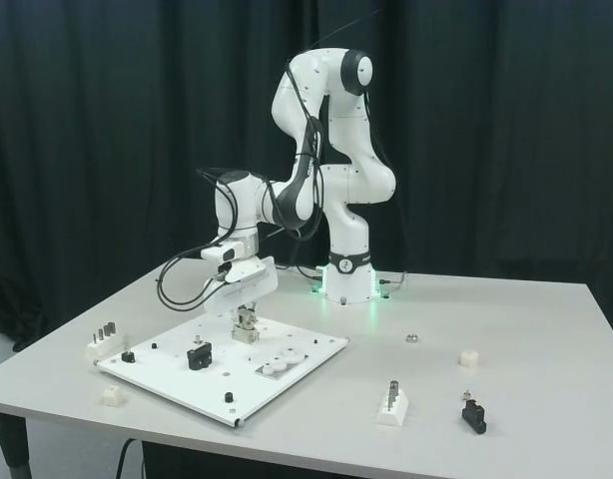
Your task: Insert waterproof.
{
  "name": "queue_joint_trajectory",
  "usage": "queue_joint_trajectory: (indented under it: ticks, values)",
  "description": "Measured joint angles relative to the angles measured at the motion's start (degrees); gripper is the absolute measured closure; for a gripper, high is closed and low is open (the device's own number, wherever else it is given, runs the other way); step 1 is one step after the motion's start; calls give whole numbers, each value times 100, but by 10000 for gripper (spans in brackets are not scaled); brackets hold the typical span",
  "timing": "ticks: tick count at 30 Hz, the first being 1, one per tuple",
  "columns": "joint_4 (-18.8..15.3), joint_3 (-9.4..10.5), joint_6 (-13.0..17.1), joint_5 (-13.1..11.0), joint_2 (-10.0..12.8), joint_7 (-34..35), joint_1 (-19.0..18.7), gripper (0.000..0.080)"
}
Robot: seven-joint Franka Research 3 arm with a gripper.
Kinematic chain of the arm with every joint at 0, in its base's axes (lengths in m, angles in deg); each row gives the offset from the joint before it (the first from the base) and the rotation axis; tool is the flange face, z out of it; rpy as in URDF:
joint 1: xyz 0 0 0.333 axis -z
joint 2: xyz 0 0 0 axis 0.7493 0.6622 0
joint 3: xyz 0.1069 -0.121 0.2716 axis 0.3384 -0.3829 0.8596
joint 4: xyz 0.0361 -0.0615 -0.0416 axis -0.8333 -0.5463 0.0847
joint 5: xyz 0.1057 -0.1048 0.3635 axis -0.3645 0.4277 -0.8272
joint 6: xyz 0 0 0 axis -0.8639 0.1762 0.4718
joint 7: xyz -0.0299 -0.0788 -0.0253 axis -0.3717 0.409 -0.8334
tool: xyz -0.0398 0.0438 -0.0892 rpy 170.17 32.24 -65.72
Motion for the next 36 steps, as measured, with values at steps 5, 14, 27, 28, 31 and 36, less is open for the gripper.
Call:
queue_joint_trajectory:
  ticks: [5,14,27,28,31,36]
  values:
    - [-1,3,17,-41,38,-61,0,493]
    - [-1,3,36,-53,43,-172,3,493]
    - [-24,-38,26,-178,24,-510,6,493]
    - [-29,-44,20,-184,21,-519,6,493]
    - [-40,-59,0,-201,12,-547,7,493]
    - [-46,-73,-14,-277,4,-581,8,493]
